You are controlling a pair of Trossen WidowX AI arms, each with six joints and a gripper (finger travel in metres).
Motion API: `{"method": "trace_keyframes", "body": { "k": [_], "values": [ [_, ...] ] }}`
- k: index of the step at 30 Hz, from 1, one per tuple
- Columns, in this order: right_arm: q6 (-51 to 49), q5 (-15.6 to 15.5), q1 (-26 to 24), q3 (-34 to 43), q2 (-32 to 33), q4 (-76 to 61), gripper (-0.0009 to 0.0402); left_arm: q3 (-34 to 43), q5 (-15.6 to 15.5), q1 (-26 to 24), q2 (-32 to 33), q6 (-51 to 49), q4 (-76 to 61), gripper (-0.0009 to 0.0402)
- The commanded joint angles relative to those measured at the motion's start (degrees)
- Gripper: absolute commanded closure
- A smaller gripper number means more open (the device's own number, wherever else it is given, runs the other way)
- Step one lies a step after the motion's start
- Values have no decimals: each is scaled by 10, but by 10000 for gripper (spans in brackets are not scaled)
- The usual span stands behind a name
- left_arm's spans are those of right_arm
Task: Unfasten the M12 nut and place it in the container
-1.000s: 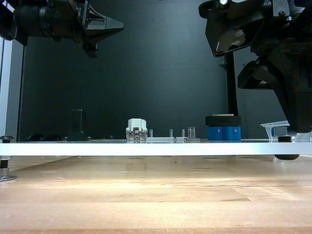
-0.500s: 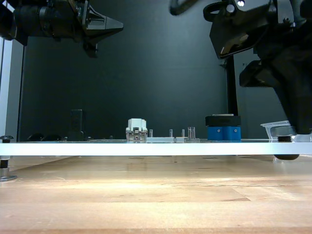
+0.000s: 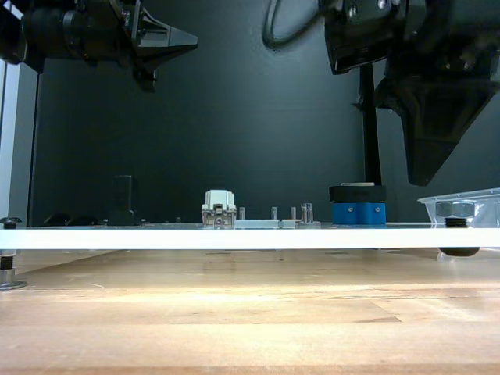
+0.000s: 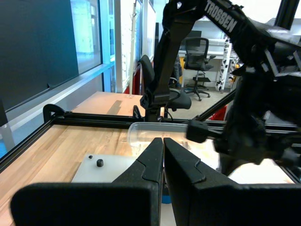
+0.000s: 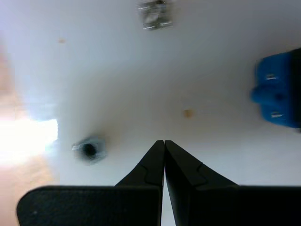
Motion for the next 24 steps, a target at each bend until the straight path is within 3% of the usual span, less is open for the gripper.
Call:
{"method": "trace_keyframes", "body": {
  "k": [1, 4, 6, 24],
  "values": [
    [-8, -60, 3, 24, 0, -1, 393, 0, 0, 0, 0, 0, 1, 393],
    [-32, -126, 3, 33, 1, 1, 393, 0, 0, 0, 0, 0, 0, 393],
    [-43, -153, 3, 31, 1, 2, 393, 0, 0, 0, 0, 0, -4, 393],
    [-105, -135, 2, -10, 30, 57, 393, 0, 0, 0, 0, 0, -10, 393]
  ]
}}
